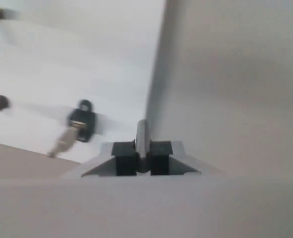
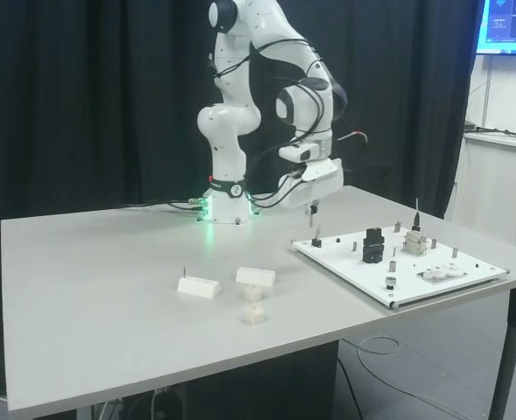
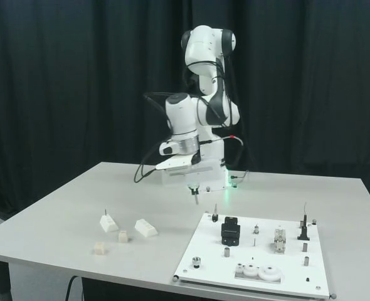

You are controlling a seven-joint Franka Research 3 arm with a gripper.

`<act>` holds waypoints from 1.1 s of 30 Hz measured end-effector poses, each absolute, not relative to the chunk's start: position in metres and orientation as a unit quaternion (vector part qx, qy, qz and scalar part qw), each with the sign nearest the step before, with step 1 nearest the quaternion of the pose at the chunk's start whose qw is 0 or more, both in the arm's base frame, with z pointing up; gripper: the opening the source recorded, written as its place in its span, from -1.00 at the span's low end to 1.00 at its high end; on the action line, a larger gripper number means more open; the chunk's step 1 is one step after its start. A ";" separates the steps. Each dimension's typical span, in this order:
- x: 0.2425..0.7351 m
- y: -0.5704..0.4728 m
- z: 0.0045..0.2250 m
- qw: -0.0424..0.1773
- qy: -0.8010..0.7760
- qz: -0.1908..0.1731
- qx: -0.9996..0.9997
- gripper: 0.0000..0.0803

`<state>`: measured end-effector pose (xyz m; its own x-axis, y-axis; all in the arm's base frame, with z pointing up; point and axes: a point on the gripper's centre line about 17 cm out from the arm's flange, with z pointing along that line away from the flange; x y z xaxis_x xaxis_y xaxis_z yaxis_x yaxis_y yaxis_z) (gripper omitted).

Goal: Insert round peg 2.

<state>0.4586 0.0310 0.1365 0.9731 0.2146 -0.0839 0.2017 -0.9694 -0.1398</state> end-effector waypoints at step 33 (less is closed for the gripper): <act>0.415 0.189 0.160 0.008 0.034 0.049 -0.998 -0.86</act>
